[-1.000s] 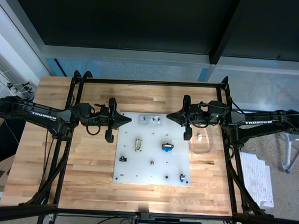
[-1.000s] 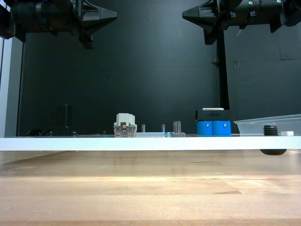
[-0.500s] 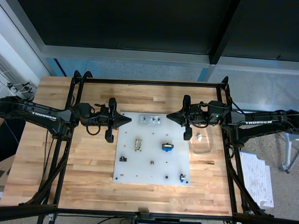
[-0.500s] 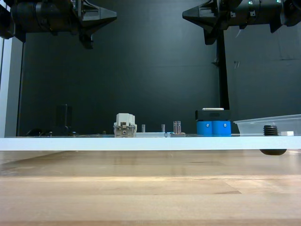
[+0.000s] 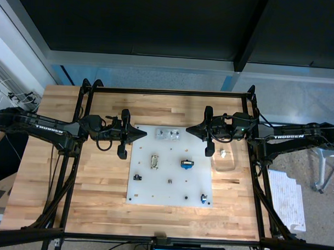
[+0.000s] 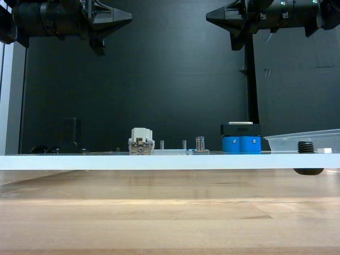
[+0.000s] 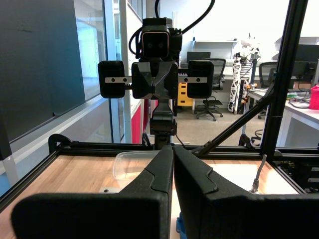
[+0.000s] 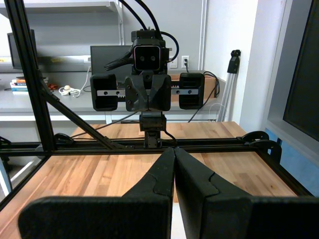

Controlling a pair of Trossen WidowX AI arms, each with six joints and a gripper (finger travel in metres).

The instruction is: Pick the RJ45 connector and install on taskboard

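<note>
Connector axis unclear; L fingers, R fingers raised.

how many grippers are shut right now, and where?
2. The left gripper, shut empty, hangs high over the white board's far left part; the right gripper, also shut empty, high over its far right part, near the clear tray. None hidden.

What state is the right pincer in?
Shut, holding nothing: fingers of the right pincer meet; it hangs near the white board, far right corner. The left pincer, also shut, hangs near the far left corner.
</note>
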